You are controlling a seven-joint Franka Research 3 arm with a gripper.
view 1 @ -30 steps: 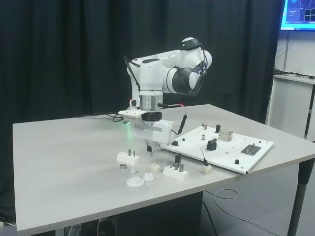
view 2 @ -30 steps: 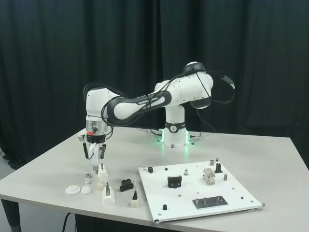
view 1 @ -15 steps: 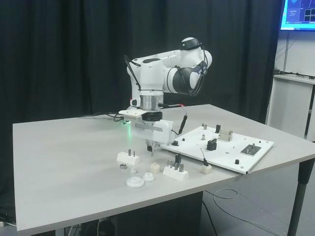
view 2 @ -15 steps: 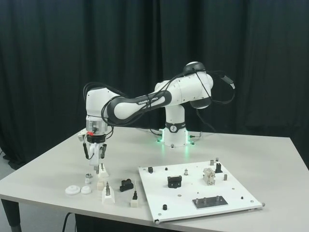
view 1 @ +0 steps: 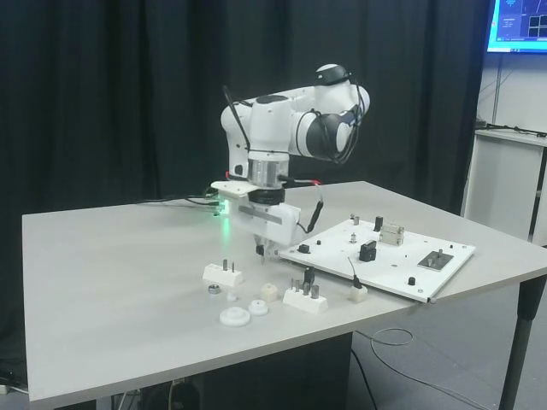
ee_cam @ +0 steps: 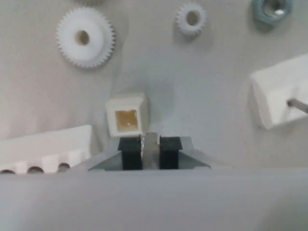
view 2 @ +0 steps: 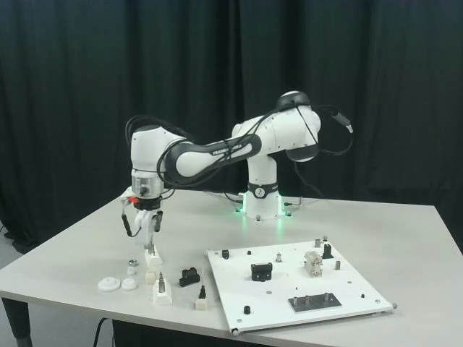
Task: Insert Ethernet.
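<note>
Wrist view, tool: gripper (ee_cam: 150, 153) narrow, black fingertips (ee_cam: 130, 153) pinching a small pale piece, most likely the Ethernet plug (ee_cam: 151, 141).
Wrist view, below: white cube holder (ee_cam: 126, 114) just beside the fingertips, apart from them.
First room view, place: gripper over the near-left parts cluster, left of the white board (view 1: 427, 278).
First room view, socket: cannot tell which fitting on the board.
Second room view, height: gripper above the grey table (view 2: 405, 246), not touching.
Handling: plug likely light, stiff and slick, with a fragile latch tab; grip the flat sides.
</note>
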